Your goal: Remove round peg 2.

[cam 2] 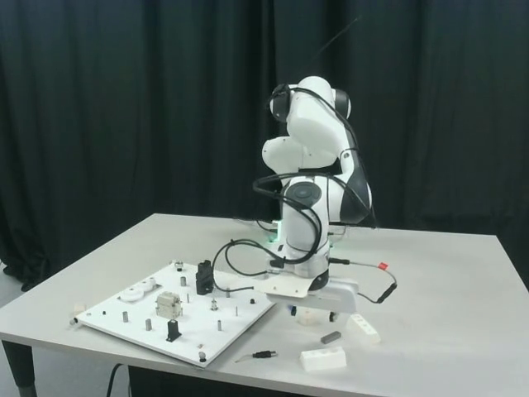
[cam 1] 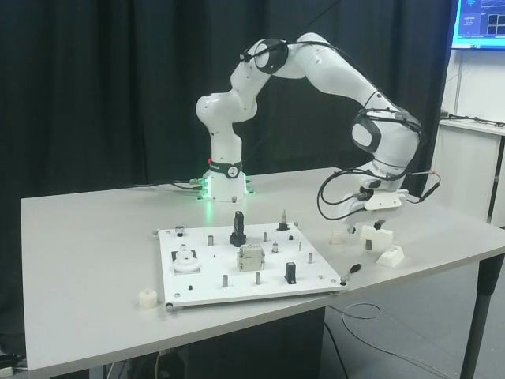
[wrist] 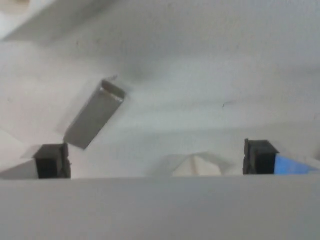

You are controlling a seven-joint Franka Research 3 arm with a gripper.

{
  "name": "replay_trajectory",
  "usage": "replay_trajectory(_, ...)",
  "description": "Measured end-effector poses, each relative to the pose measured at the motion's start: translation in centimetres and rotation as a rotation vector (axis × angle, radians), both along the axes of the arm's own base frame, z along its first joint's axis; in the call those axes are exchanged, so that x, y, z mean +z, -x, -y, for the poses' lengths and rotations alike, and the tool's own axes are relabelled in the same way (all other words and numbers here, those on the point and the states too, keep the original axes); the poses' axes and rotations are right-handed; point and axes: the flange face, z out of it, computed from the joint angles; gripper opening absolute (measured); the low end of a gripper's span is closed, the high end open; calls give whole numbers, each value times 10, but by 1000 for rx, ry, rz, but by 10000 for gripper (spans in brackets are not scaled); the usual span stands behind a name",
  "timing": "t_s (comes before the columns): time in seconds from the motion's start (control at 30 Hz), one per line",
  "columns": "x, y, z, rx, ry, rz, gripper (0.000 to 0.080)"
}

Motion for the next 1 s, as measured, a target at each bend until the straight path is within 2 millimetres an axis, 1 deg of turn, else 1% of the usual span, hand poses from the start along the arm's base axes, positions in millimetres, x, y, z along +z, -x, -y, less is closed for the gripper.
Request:
replay_trajectory(0.03,2,1,-1,1,-1,1,754)
replay_trajectory(0.33,18,7,-4,-1,1,11,754)
replay_trajectory(0.37,19,7,-4,-1,1,12,792)
replay_trajectory(0.47,23,8,-4,-1,4,15,798)
replay_trajectory(0.7,27,9,-2,0,7,21,800)
replay_trajectory(1.0,28,7,3,-1,21,36,800)
